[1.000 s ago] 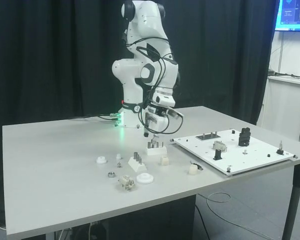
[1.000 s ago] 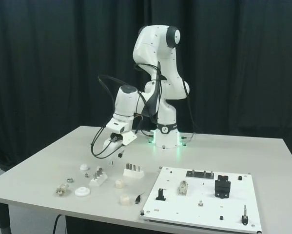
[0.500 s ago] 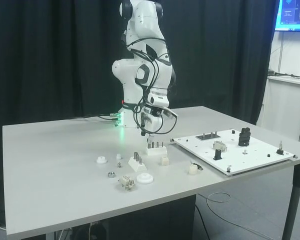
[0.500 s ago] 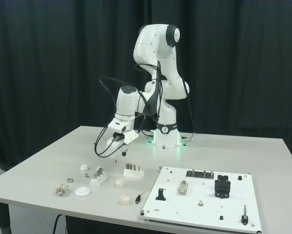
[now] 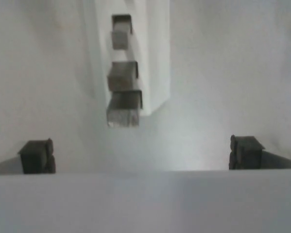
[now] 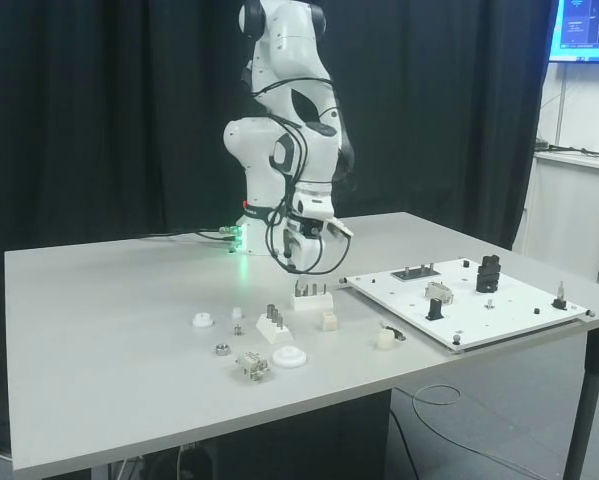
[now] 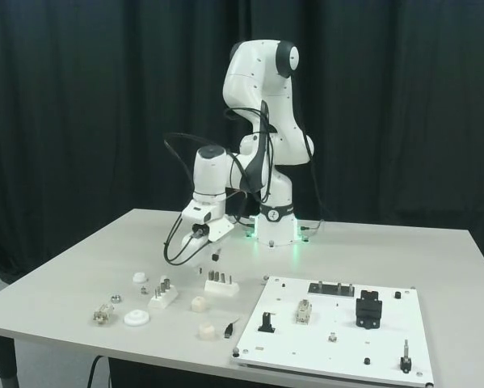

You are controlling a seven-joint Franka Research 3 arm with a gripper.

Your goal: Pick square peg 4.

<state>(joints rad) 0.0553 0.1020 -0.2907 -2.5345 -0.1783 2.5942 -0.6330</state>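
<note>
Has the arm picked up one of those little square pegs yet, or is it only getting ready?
Only getting ready. Done: the tool hangs open above the white peg holder, near the row of pegs in the wrist view. In hand: nothing, since the gap between its fingers shows only bare table. Left: line up over a peg, go down, close on it and lift. All the pegs visible sit in the holder.

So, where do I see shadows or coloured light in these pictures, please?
Wrist view: faint shadow on the table beside the nearest square peg. First room view: green light glows at the arm's base, a lit screen shines at upper right. Second room view: the same green light.
</note>
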